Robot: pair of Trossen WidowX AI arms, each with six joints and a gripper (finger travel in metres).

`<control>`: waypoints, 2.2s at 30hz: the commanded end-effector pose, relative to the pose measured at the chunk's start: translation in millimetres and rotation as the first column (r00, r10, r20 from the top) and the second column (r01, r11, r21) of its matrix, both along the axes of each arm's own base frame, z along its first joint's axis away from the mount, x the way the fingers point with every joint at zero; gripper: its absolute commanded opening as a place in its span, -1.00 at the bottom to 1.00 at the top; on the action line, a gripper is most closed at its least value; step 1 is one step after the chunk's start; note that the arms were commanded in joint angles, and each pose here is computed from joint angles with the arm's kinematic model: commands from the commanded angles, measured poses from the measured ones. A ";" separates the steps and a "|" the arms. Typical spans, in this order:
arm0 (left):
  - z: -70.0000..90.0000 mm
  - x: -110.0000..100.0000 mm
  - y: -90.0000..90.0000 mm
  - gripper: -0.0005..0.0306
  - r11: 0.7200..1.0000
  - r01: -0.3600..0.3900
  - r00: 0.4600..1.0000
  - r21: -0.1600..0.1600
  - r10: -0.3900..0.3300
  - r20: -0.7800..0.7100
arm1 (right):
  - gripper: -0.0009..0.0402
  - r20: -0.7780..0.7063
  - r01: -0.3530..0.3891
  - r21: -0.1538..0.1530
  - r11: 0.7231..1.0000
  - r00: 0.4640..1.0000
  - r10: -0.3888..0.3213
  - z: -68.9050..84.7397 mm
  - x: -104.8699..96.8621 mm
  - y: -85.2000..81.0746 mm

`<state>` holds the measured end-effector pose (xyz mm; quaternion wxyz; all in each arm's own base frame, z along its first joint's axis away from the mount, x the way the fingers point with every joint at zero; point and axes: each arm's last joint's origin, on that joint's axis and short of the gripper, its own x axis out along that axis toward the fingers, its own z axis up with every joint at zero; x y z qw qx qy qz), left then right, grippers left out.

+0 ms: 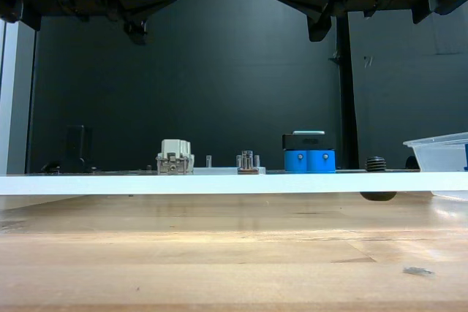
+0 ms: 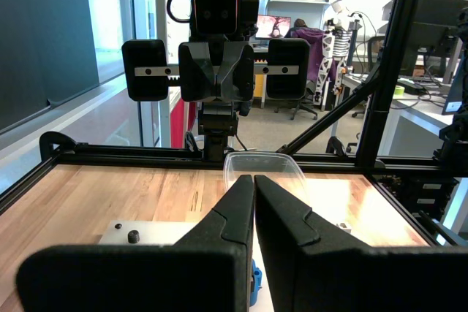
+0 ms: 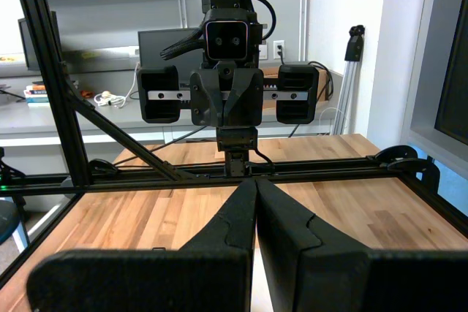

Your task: Pick the M12 fastener and fasten on the M12 threads

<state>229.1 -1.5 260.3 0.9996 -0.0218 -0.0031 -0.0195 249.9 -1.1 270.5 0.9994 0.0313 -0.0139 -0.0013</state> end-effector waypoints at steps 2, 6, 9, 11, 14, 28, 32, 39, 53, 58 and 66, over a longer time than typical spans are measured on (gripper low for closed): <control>0.2 0.0 0.1 -0.96 1.000 0.000 1.000 0.000 0.000 0.001 | -0.96 0.001 0.000 0.007 1.000 1.000 0.000 0.2 0.0 0.1; 0.2 0.0 0.1 -0.97 1.000 0.000 1.000 0.000 0.000 0.001 | -0.96 0.000 0.000 0.007 1.000 1.000 0.000 0.1 0.0 0.1; 0.2 0.0 0.1 -0.97 1.000 0.000 1.000 0.000 0.000 0.001 | -0.96 0.001 0.000 0.007 1.000 1.000 0.000 0.2 0.0 0.1; 0.2 0.0 0.0 -0.96 1.000 0.000 1.000 0.000 0.000 0.001 | -0.96 0.002 0.000 0.007 1.000 1.000 0.000 0.2 0.0 0.1; 0.2 0.0 0.1 -0.96 1.000 0.000 1.000 0.000 0.000 0.001 | -0.96 0.002 0.000 0.007 1.000 1.000 0.000 0.2 0.0 0.1; 0.2 0.0 0.1 -0.97 1.000 0.000 1.000 0.000 0.000 0.001 | -0.96 -0.290 -0.030 -0.060 0.998 0.957 0.011 12.0 1.0 3.0; 0.2 0.0 0.1 -0.96 1.000 0.000 1.000 0.000 0.000 0.001 | -0.96 -0.457 -0.075 -0.102 0.992 0.889 0.020 18.2 0.0 6.4; 0.2 0.0 0.1 -0.97 1.000 0.000 1.000 0.000 0.000 0.001 | -0.96 -0.664 -0.159 -0.115 0.981 0.746 0.043 28.5 -6.1 15.1; 0.2 0.0 0.1 -0.96 1.000 0.000 1.000 0.000 0.000 0.001 | -0.96 -0.924 -0.366 -0.075 0.928 0.375 0.073 23.1 -23.9 40.7; 0.2 0.0 0.1 -0.97 1.000 0.000 1.000 0.000 0.000 0.001 | -0.96 -0.973 -0.458 -0.047 0.888 0.223 0.064 21.0 -26.9 58.7; 0.2 0.0 0.1 -0.97 1.000 0.000 1.000 0.000 0.000 0.001 | -0.96 -0.989 -0.563 -0.028 0.826 0.136 0.060 13.0 -30.2 86.8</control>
